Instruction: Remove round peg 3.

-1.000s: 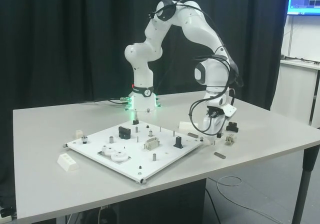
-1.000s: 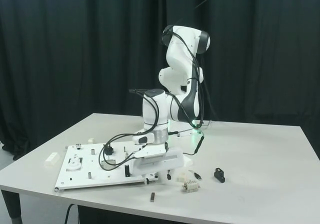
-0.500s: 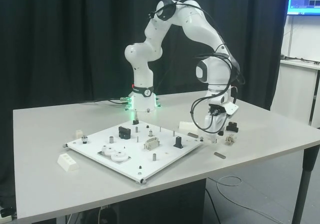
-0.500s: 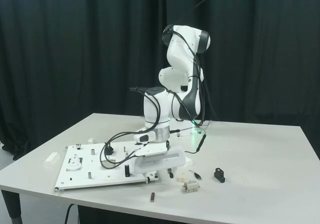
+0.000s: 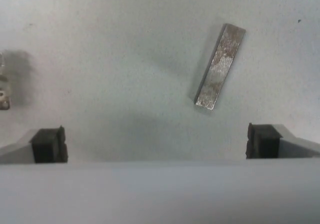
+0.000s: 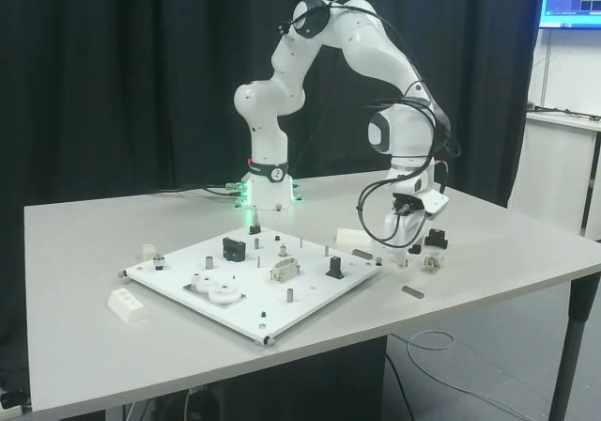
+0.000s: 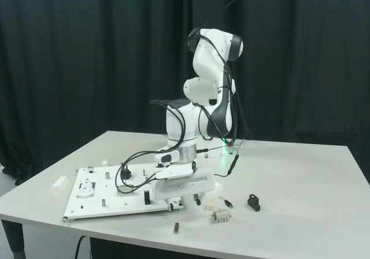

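White arm bent over the far edge of the white board (image 6: 246, 289), hand (image 6: 409, 252) hanging low above the grey table (image 6: 507, 242), just off the board's corner. Wrist view: both black fingertips (image 5: 48, 145) spread wide apart, nothing between them, nothing gripped. A short grey metal peg (image 5: 219, 67) lies flat on the bare table beneath the hand, ahead of the fingertips and nearer one finger than the other, tilted, touching neither. From the first room view a small dark peg (image 6: 411, 292) lies on the table on the near side of the hand, apart from it; whether this is the same piece as the one under the wrist camera, cannot tell. A small connector block (image 6: 431, 263) sits just beside the hand, and a black part (image 6: 436, 241) just behind that. Black cable (image 7: 136, 172) loops from the wrist back over the board. White block (image 6: 127, 305) rests on the table well away from the hand, past the board's opposite end.
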You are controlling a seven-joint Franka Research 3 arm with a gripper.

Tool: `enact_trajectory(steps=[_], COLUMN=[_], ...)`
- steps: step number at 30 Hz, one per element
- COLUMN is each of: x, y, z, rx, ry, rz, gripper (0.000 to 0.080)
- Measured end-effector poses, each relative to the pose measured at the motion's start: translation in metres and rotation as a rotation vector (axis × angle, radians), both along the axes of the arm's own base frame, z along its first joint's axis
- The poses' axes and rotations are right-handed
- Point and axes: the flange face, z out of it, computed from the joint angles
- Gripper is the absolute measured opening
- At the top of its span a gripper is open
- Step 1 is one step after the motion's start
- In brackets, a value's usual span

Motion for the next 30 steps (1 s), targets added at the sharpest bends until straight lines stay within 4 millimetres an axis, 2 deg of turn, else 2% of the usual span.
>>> enact_trajectory(steps=[20, 24, 30], x=[0.002, 0.005, 0.01], y=[-0.002, -0.013, -0.042], z=[0.003, 0.008, 0.019], rx=[-0.014, -0.033, -0.079], ry=[-0.007, -0.025, -0.049], rz=[0.009, 0.003, -0.016], gripper=[0.08, 0.08, 0.08])
